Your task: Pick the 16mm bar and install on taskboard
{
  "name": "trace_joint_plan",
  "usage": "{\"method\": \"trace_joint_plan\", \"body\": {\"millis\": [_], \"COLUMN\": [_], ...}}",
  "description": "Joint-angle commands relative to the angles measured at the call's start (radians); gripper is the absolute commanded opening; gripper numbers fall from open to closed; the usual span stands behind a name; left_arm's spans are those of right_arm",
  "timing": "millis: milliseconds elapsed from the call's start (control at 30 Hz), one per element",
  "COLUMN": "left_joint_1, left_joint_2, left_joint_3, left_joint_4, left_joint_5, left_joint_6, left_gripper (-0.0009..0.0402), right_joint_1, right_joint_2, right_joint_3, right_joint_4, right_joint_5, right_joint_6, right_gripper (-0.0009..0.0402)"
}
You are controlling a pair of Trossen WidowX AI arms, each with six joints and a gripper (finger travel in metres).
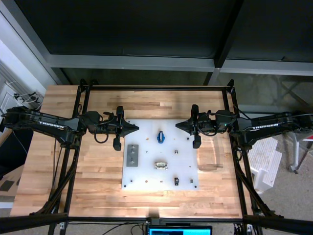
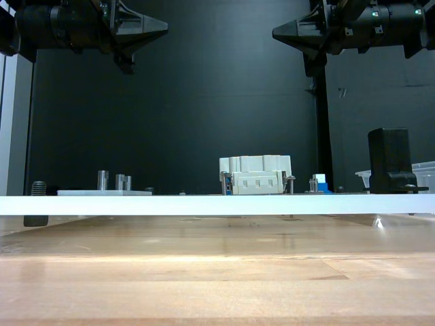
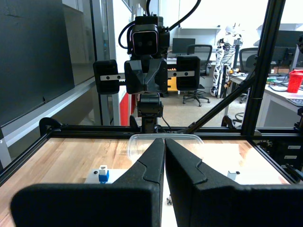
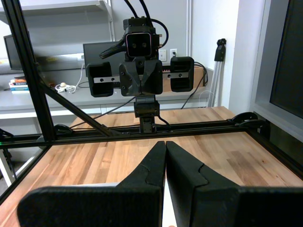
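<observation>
The taskboard (image 1: 146,171) is a white square panel lying mid-table, and its edge (image 2: 170,204) shows in the low view. It carries a grey metal block (image 1: 132,155) with short pegs (image 2: 102,179), a blue knob (image 1: 161,136) and a pale connector (image 2: 255,175). I cannot pick out the 16mm bar in any view. My left gripper (image 1: 136,128) hovers above the board's far left corner, shut and empty, fingertips together (image 3: 164,153). My right gripper (image 1: 177,125) hangs above the far right part, also shut and empty (image 4: 165,153). The two tips face each other (image 2: 163,27) (image 2: 277,30).
A clear tray (image 1: 213,155) lies just right of the board, and shows as well in the left wrist view (image 3: 163,141). A small black connector block (image 1: 176,181) stands near the board's front edge (image 2: 389,159). A black frame (image 1: 156,88) surrounds the wooden table.
</observation>
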Motion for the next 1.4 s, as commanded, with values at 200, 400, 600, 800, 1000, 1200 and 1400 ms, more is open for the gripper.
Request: {"method": "trace_joint_plan", "body": {"millis": [200, 400, 600, 800, 1000, 1200, 1400], "left_joint_1": [0.0, 0.0, 0.0, 0.0, 0.0, 0.0, 0.0], "left_joint_2": [0.0, 0.0, 0.0, 0.0, 0.0, 0.0, 0.0], "left_joint_3": [0.0, 0.0, 0.0, 0.0, 0.0, 0.0, 0.0], "left_joint_4": [0.0, 0.0, 0.0, 0.0, 0.0, 0.0, 0.0], "left_joint_5": [0.0, 0.0, 0.0, 0.0, 0.0, 0.0, 0.0], "left_joint_6": [0.0, 0.0, 0.0, 0.0, 0.0, 0.0, 0.0], "left_gripper": [0.0, 0.0, 0.0, 0.0, 0.0, 0.0, 0.0], "right_joint_1": [0.0, 0.0, 0.0, 0.0, 0.0, 0.0, 0.0], "right_joint_2": [0.001, 0.001, 0.001, 0.001, 0.001, 0.001, 0.001], "right_joint_3": [0.002, 0.002, 0.002, 0.002, 0.002, 0.002, 0.002], "right_joint_4": [-0.001, -0.002, -0.012, -0.022, -0.022, -0.022, -0.022], "right_joint_5": [0.0, 0.0, 0.0, 0.0, 0.0, 0.0, 0.0], "right_joint_6": [0.001, 0.001, 0.001, 0.001, 0.001, 0.001, 0.001], "right_gripper": [0.0, 0.0, 0.0, 0.0, 0.0, 0.0, 0.0]}}
